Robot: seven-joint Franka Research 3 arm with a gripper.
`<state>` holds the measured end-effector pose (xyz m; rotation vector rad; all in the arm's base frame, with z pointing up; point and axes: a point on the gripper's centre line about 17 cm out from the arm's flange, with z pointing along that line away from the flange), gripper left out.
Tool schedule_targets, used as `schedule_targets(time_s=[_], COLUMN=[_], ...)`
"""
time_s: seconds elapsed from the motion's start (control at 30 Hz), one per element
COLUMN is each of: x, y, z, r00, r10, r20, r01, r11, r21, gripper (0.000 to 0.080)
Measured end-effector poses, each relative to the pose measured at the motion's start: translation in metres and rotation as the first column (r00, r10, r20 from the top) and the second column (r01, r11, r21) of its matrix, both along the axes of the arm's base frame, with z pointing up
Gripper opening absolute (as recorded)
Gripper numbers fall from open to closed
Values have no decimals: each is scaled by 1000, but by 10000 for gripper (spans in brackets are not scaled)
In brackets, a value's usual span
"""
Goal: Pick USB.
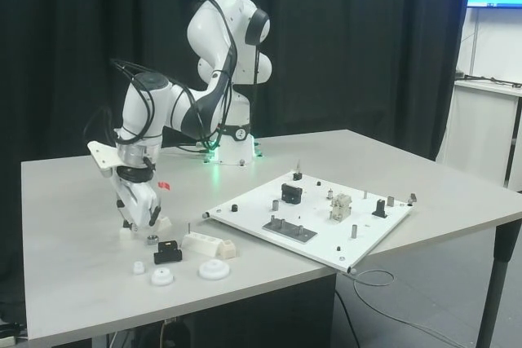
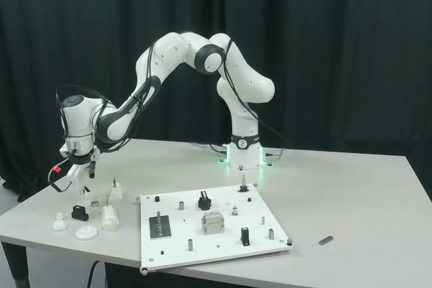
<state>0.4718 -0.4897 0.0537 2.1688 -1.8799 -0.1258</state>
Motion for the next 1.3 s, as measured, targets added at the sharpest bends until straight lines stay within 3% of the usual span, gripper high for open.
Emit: schedule_targets(time_s=[0.63, 0.67, 0.97, 1.0, 1.17, 1.2, 1.3], x=[4, 4, 6, 7, 7, 7, 8], y=[-5, -6, -5, -5, -4, -4, -5], z=[-11, -11, -13, -13, -13, -13, -12], r00=[1000, 1000, 1000, 1000, 999, 999, 999], r10=[5, 6, -4, -5, -9, -9, -9], r20=[15, 16, 26, 27, 31, 31, 32], r01=[-5, -5, 5, 6, 9, 9, 10], r11=[1000, 1000, 1000, 1000, 1000, 1000, 1000], r21=[-16, -18, -20, -19, -16, -16, -17], gripper=[800, 691, 691, 344, 344, 142, 142])
